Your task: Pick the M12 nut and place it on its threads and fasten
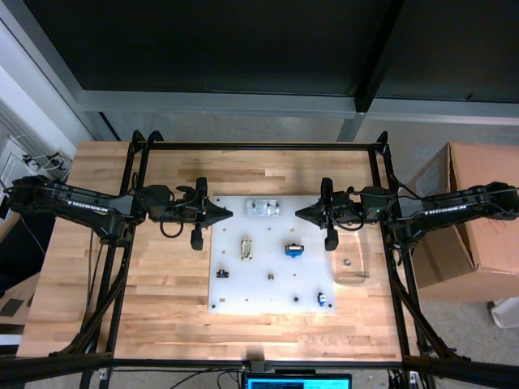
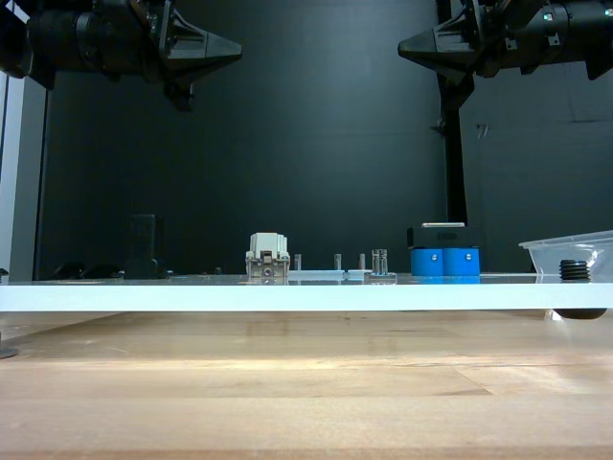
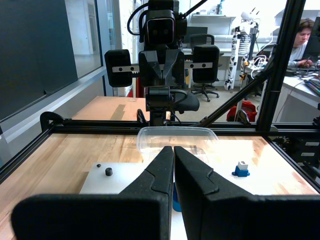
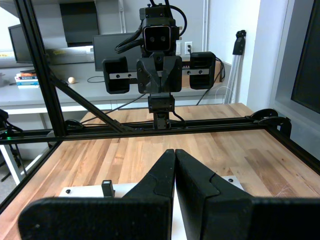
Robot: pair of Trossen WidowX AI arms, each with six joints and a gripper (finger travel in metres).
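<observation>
the left end effector (image 1: 229,214) hangs high over the far left part of the board (image 1: 231,296), pointing inward, its fingers pressed together (the left wrist view shows no gap between them). the right end effector (image 1: 298,214) mirrors it over the far right part, tip facing tip but well apart, fingers likewise pressed together. in the low view both sit well above the board. a small silver speck inside the clear tray (image 1: 359,279), which rests on the worktop (image 1: 146,284) just beside the board's right edge, is probably the nut (image 1: 346,262). it lies free, clear of its seat. the stud (image 2: 575,271) stands bare, ribs showing, in front of the tray in the low view.
</observation>
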